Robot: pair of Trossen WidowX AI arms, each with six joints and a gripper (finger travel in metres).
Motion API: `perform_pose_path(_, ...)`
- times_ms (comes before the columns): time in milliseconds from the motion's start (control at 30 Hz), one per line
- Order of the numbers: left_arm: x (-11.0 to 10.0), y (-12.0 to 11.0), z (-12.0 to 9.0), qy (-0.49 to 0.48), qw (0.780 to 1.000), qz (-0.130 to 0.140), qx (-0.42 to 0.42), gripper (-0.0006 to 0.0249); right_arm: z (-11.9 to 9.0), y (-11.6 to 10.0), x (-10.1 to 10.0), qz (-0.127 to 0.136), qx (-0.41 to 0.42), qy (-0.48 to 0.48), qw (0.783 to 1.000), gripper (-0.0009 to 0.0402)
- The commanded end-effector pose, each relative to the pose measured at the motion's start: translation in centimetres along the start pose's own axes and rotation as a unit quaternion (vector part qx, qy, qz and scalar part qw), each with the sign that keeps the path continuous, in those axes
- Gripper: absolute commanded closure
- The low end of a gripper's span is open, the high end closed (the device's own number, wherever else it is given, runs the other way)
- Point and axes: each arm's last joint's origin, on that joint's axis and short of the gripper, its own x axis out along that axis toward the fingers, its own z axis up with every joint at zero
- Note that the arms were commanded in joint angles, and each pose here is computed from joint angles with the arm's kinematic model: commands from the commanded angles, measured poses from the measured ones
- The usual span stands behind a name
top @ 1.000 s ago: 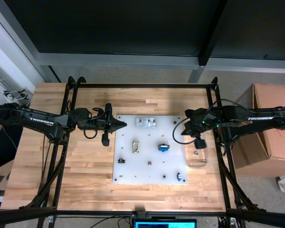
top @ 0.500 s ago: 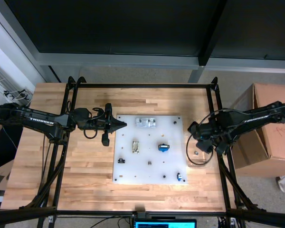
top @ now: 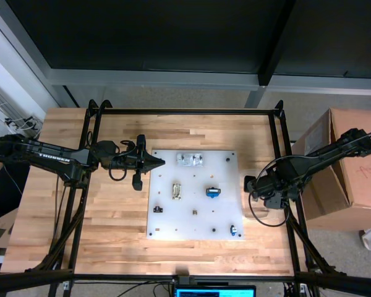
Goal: Pick the M12 nut and place it on its threads and fasten
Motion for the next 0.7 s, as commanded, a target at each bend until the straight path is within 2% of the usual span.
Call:
perform_pose_path(33,0.0,0.0,0.0,0.0,1.0,0.0,0.0,0.0243,0.1,0.0,1.1,-0.008,-0.012,-0.005,1.0,0.0278)
perform_pose_path(100,0.0,0.0,0.0,0.0,1.0,0.0,0.0,0.0243,0.2,-0.2,1.9,-0.009,-0.017,-0.005,1.0,0.0262)
perform_pose_path(200,0.0,0.0,0.0,0.0,1.0,0.0,0.0,0.0243,0.5,-0.5,2.8,0.005,-0.042,0.001,0.999,0.024)
perform_pose_path(367,0.0,0.0,0.0,0.0,1.0,0.0,0.0,0.0243,0.8,-1.0,3.6,0.01,-0.066,0.003,0.998,0.0218)
perform_pose_path(600,0.0,0.0,0.0,0.0,1.0,0.0,0.0,0.0243,1.0,-1.3,5.0,-0.004,-0.065,-0.003,0.998,0.0218)
perform_pose_path(700,0.0,0.0,0.0,0.0,1.0,0.0,0.0,0.0243,1.0,-1.2,5.5,0.001,-0.051,-0.001,0.999,0.0223)
